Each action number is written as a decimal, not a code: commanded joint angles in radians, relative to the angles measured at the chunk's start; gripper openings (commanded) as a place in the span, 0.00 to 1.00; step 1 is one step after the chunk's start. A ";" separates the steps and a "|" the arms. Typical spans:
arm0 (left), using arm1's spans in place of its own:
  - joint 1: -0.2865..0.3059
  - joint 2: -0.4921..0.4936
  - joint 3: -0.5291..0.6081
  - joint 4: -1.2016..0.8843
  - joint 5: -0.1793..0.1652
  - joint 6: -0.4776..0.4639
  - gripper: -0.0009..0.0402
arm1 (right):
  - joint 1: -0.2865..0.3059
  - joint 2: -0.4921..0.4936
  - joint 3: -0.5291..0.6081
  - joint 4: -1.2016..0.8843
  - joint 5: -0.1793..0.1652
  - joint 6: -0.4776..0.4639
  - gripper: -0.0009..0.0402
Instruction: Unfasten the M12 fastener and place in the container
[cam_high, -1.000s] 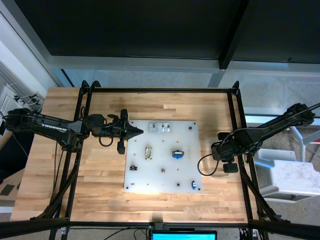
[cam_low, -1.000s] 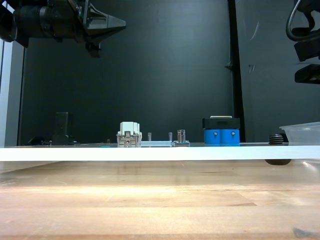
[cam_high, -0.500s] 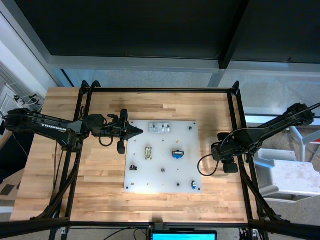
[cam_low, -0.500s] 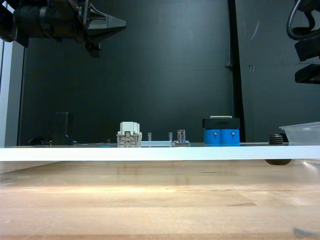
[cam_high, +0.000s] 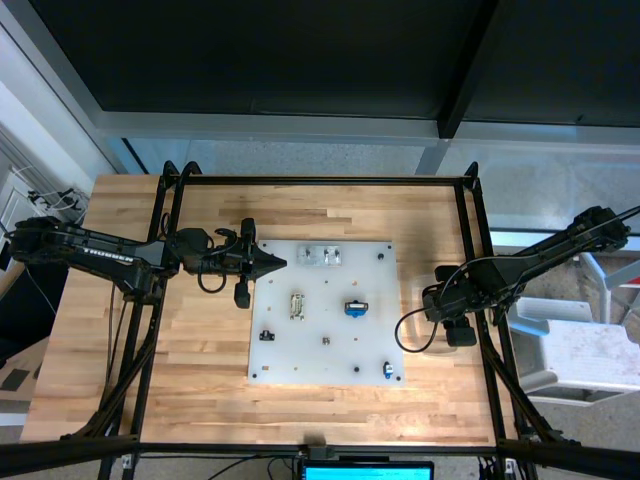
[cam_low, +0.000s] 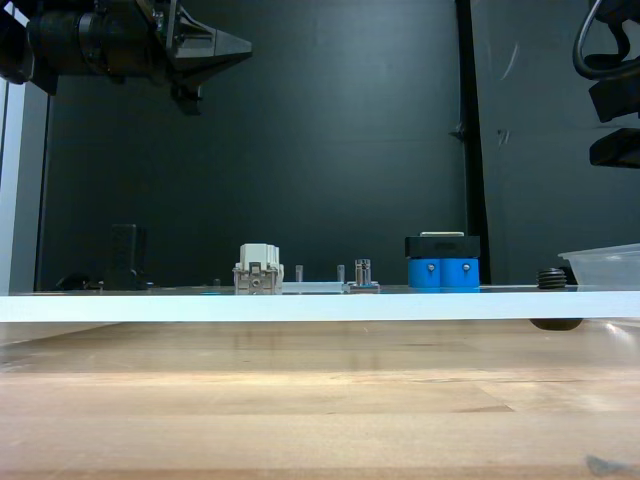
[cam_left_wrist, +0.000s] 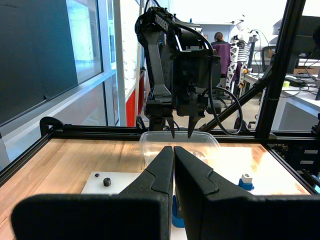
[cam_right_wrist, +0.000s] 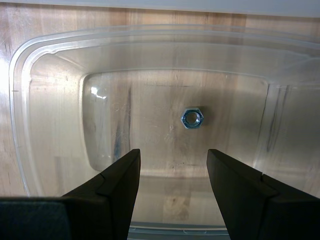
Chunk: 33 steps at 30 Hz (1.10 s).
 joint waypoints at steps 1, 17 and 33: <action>0.000 0.000 0.000 0.000 0.000 0.000 0.02 | 0.000 0.000 0.000 0.004 0.000 0.001 0.46; 0.000 0.000 0.000 0.000 0.000 0.000 0.02 | 0.000 0.000 0.000 0.008 0.000 0.003 0.45; 0.000 0.000 0.000 0.000 0.000 0.000 0.02 | 0.000 0.000 0.000 0.008 0.000 0.002 0.45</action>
